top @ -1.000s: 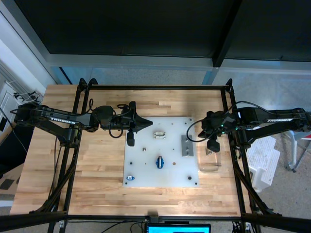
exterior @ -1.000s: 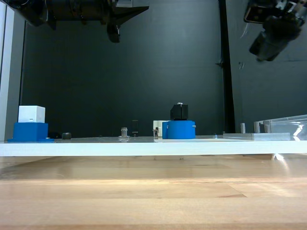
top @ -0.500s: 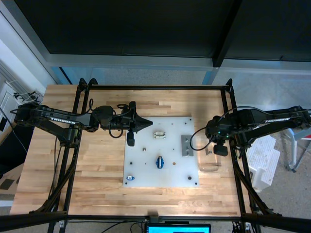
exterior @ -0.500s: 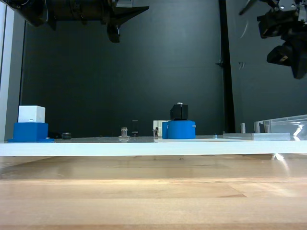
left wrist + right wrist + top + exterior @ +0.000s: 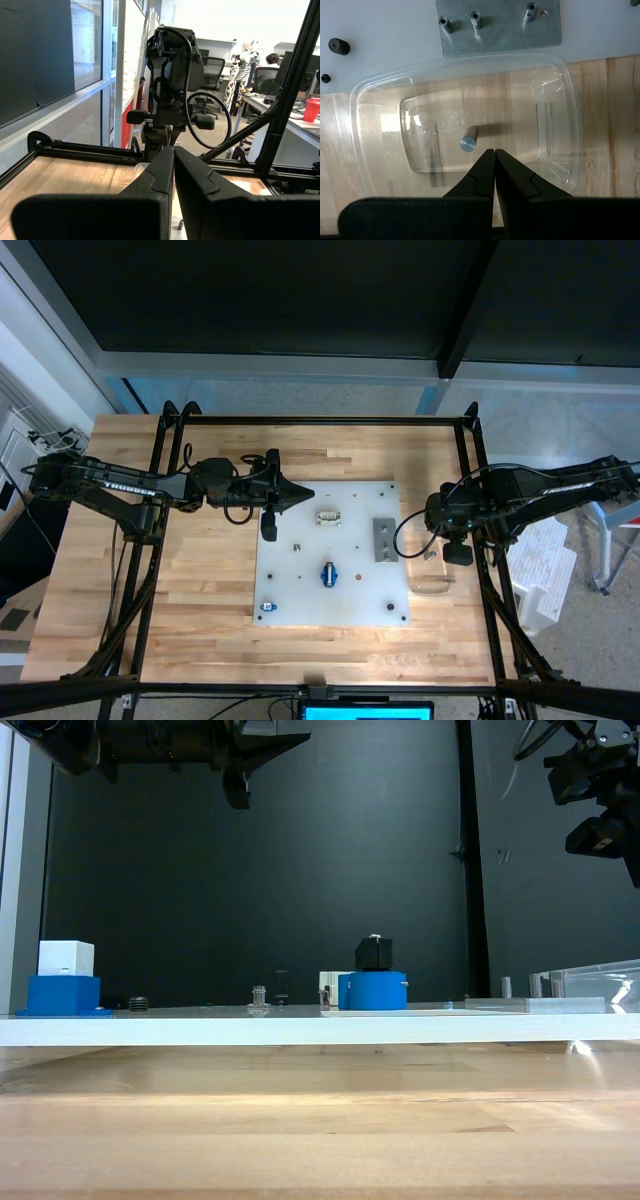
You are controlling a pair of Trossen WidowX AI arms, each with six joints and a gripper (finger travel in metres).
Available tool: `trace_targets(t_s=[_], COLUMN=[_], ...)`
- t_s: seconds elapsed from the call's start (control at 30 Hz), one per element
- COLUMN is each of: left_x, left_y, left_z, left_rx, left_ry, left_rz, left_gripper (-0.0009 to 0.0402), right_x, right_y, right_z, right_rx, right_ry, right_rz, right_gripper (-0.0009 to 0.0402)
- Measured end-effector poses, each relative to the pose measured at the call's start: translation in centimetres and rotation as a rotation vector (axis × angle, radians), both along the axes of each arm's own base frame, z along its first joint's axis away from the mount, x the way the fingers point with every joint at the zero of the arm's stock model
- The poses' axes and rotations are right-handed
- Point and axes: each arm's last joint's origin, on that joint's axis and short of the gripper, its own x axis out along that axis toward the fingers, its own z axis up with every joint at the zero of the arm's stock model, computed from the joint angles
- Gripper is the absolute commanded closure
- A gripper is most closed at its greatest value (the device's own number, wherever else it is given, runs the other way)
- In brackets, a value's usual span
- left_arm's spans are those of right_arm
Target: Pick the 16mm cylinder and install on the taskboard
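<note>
One short silver-grey peg, the 16mm cylinder point(image 5: 468, 141), sits on the floor of the clear plastic tray point(image 5: 357, 107). We see its flat round end face, paler than its shaded side. The tray lies on the wooden table just beside the taskboard point(image 5: 300, 580), at the edge nearest the grey metal block point(image 5: 500, 25). Our right gripper point(image 5: 495, 152) hangs well above the tray, its fingers pressed together on nothing. Our left gripper point(image 5: 306, 494) hovers high over the board's far left corner, its fingers likewise together.
</note>
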Motion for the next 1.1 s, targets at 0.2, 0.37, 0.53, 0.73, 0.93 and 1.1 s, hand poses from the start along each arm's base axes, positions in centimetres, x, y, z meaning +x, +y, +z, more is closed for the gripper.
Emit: trace_targets(t_s=[0.2, 0.37, 0.53, 0.73, 0.93, 1.1], left_x=[0.0, 0.0, 0.0, 0.0, 0.0, 0.0], left_y=[0.0, 0.0, 0.0, 0.0, 0.0, 0.0], left_z=[0.0, 0.0, 0.0, 0.0, 0.0, 0.0], left_rx=[0.0, 0.0, 0.0, 0.0, 0.0, 0.0], left_ry=[0.0, 0.0, 0.001, 0.001, 0.001, 0.001], left_rz=[0.0, 0.0, 0.0, 0.0, 0.0, 0.0], left_gripper=[0.0393, 0.0393, 0.0393, 0.0393, 0.0393, 0.0393], right_x=[0.1, 0.6, 1.0, 1.2, 1.5, 1.6], right_y=[0.2, 0.7, 0.8, 0.9, 0.9, 1.0], right_z=[-0.4, -0.9, -1.3, -1.5, -1.7, -2.1], right_rx=[-0.01, -0.02, -0.036, -0.061, -0.062, -0.065], right_ry=[0.055, 0.098, 0.125, 0.129, 0.123, 0.136], right_rz=[0.017, 0.042, 0.043, 0.04, 0.042, 0.044], right_gripper=[0.0376, 0.034, 0.0316, 0.031, 0.0311, 0.0311])
